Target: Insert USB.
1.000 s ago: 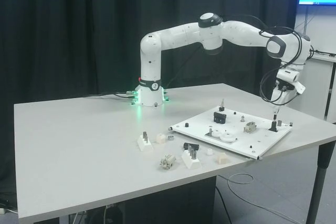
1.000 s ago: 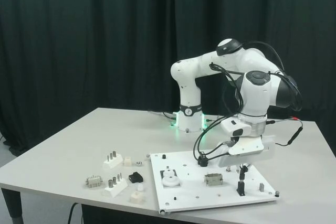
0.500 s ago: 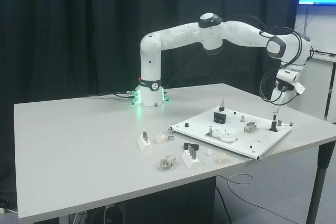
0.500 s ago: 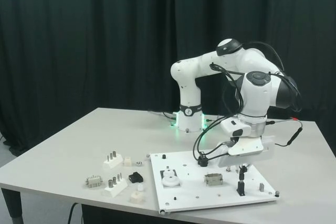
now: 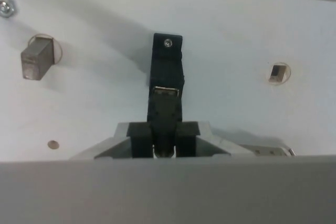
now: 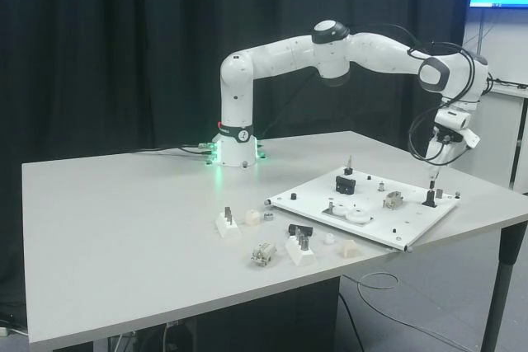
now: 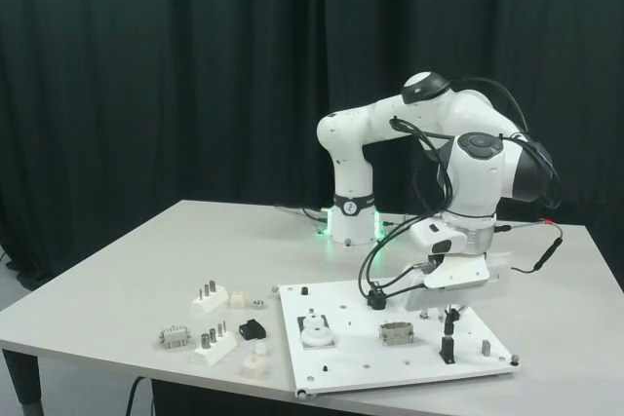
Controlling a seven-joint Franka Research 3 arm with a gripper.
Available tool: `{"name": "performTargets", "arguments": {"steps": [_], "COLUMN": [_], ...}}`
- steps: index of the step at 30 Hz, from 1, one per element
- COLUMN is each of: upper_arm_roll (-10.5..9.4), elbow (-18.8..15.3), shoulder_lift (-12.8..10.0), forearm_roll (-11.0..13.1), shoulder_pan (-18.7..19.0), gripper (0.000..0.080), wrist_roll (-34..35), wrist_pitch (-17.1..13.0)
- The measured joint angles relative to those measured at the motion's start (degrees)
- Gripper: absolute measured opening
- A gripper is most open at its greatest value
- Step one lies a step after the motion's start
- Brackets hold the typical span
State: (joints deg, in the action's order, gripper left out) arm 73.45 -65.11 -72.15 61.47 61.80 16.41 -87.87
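Gripper (image 5: 163, 145): closed on the black USB plug (image 5: 165, 109), which is gripped by its body so that the metal tip is left free and directed downward at the port; in the room views the gripper (image 7: 450, 311) is carried just above the far corner of the white board. USB plug: held upright between the black fingers (image 5: 137, 139), directly over the black USB socket block (image 5: 167, 61), its tip appearing to sit at the mouth of the block; whether it has entered cannot be told. Socket block (image 7: 448, 349): fixed upright to the board by a small screw, presumably so that it is kept still under a downward push. Grey square peg (image 5: 37, 59): seated in a round recess of the board, to one side of the gripper and apart from it. Small rectangular slot (image 5: 277, 72): set in the board on the gripper's other side, nothing seen in it. White board (image 6: 412, 218): laid flat on the grey desk (image 6: 124, 212) beneath the gripper, carrying further fixtures such as a grey connector (image 7: 395, 332) and a white round part (image 7: 316, 330). Loose parts (image 7: 210, 338): grouped on the desk well beyond the board, away from the gripper. Judgement: insertion stage; alignment is judged close, a straight descent being what is called for.
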Motion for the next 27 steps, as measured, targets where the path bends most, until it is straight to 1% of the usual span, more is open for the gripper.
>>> {"name": "performTargets", "arguments": {"steps": [16,27], "upper_arm_roll": [-0.82,-0.86], "elbow": [0.0,0.0], "shoulder_lift": [-0.1,0.0], "forearm_roll": [-0.4,-0.4], "shoulder_pan": [-0.4,-0.4], "gripper": [0.0087,0.0087], "wrist_roll": [0.0,0.4], "wrist_pitch": [-0.6,-0.6]}}
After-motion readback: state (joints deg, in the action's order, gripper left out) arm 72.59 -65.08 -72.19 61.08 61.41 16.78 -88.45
